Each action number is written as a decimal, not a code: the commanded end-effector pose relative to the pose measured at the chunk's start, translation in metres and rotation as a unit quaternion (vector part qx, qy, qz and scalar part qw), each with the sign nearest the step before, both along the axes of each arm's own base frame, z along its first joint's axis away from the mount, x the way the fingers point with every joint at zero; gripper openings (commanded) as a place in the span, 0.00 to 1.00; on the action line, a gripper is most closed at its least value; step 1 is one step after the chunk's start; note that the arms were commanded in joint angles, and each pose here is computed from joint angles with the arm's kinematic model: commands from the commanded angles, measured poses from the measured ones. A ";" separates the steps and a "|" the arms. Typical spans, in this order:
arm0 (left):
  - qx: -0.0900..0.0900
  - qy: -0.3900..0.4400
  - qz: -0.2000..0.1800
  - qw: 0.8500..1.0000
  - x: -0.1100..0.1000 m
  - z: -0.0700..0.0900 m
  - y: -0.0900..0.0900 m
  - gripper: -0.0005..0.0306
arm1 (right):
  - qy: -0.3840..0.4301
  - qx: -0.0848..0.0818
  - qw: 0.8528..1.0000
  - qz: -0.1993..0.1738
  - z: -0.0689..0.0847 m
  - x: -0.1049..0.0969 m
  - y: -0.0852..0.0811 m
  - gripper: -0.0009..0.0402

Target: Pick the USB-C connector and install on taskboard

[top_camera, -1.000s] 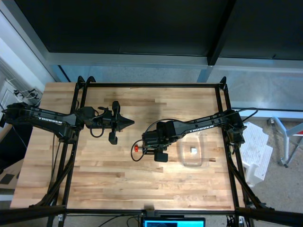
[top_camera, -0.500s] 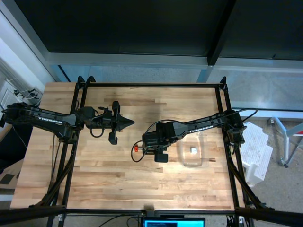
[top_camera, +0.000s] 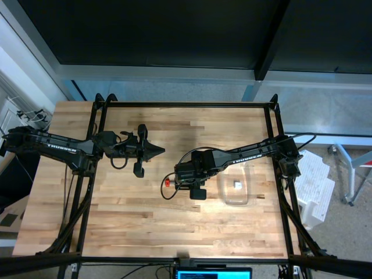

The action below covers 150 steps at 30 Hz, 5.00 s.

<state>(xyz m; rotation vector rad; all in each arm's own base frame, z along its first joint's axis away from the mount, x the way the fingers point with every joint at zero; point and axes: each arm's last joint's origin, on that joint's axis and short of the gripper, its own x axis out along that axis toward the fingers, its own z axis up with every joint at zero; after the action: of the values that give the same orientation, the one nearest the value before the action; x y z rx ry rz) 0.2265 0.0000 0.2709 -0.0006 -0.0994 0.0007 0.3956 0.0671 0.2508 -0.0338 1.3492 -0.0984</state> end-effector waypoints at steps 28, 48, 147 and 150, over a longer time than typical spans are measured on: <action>0.000 0.000 0.000 1.000 0.000 0.000 0.000 0.02 | 0.002 0.005 1.000 0.011 -0.010 0.000 0.000 0.02; 0.000 0.000 0.000 1.000 0.000 0.000 0.000 0.02 | 0.004 -0.004 1.000 0.029 -0.021 -0.001 0.000 0.02; 0.000 0.000 0.000 1.000 0.000 0.000 0.000 0.02 | -0.654 -0.001 0.756 0.023 0.047 -0.155 -0.081 0.02; 0.000 0.000 0.000 1.000 0.000 0.000 0.000 0.02 | -0.652 0.002 0.758 0.014 0.042 -0.157 -0.081 0.02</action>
<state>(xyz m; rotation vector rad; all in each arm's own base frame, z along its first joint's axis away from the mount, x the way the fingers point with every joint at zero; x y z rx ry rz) 0.2266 0.0000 0.2706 -0.0006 -0.0986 0.0007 0.2390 -0.0143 0.2959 0.0182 -0.0806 -0.0632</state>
